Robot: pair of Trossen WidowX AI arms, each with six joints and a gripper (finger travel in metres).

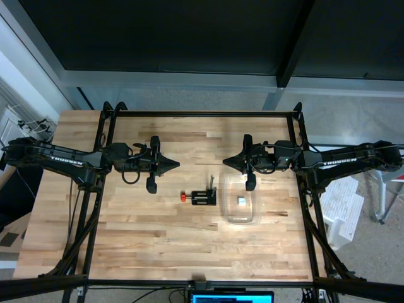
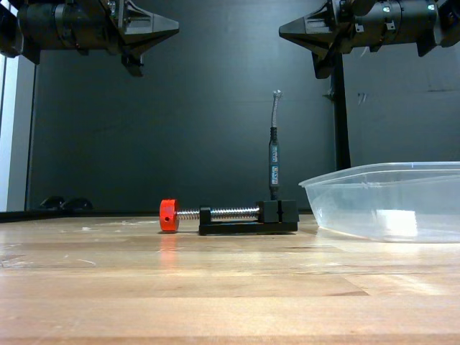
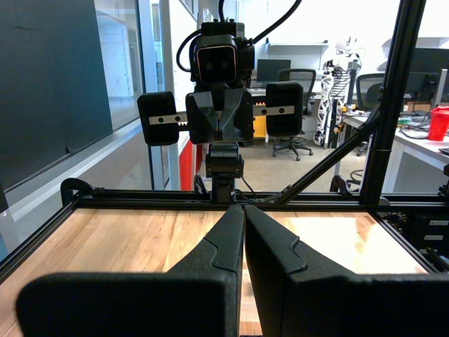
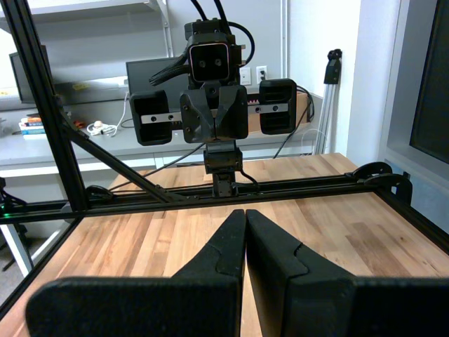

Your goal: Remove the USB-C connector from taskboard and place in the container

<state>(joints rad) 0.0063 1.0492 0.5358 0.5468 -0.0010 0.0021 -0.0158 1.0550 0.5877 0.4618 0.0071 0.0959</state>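
On the table [image 1: 145,227], the connector [image 2: 274,165] stands upright in the taskboard [image 2: 248,215], just beside the container [image 2: 345,205]. We judge it light, stiff and slim, so we would pinch its shaft low. The left gripper [image 1: 175,165] and right gripper [image 1: 226,162] hover high, both clenched on nothing.

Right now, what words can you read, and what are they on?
"TROSSEN": on the left arm, behind the left gripper, raised left of the taskboard.
Lettering on the right arm: too blurred; the right gripper is raised just beyond the container.
Label on the connector: too small to read.
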